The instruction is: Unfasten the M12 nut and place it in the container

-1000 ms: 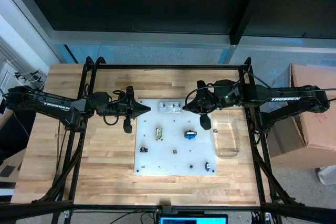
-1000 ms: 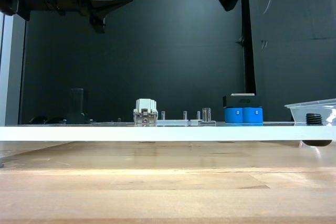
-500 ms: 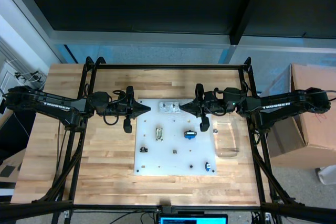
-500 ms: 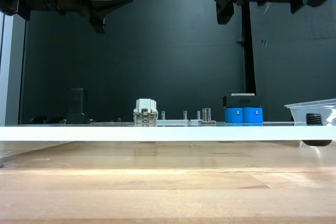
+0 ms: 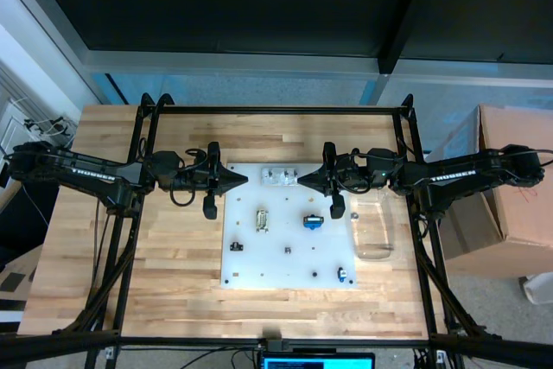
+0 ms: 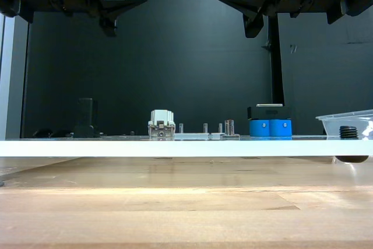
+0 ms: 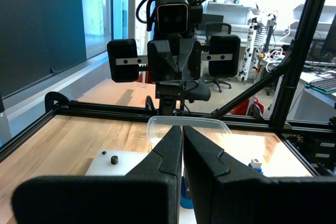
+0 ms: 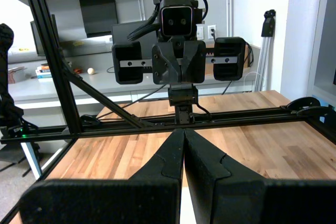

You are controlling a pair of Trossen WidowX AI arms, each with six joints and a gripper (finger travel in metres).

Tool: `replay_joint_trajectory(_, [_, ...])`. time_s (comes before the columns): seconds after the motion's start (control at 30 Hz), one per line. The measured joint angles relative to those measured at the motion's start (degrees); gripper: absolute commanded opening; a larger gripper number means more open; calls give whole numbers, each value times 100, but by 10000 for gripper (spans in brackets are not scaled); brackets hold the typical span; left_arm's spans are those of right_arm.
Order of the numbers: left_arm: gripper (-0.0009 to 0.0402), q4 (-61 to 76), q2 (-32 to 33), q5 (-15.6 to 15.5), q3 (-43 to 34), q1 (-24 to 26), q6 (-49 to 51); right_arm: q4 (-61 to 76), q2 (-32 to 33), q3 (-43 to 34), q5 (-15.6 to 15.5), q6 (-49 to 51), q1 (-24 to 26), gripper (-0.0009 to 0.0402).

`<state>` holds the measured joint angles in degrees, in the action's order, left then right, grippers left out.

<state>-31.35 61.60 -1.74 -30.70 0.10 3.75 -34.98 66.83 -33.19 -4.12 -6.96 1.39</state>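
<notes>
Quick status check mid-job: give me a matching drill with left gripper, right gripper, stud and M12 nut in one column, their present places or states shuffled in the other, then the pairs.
1. left gripper
2. right gripper
3. stud
4. M12 nut

A. bare, ribs showing
B. shut on nothing, raised over the far middle of the board
C. silver speck at the left wall of the container, off the stud; inside or not, cannot tell
D. shut on nothing, raised over the board's far left

Pairs: 1-D, 2-B, 3-A, 4-C
</notes>
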Motion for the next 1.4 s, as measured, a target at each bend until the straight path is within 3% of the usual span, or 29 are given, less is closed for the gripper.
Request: replay_joint_trajectory(1.4, [0,0,0,2,-2,0,2,568,0,2,2,-2,-2,0])
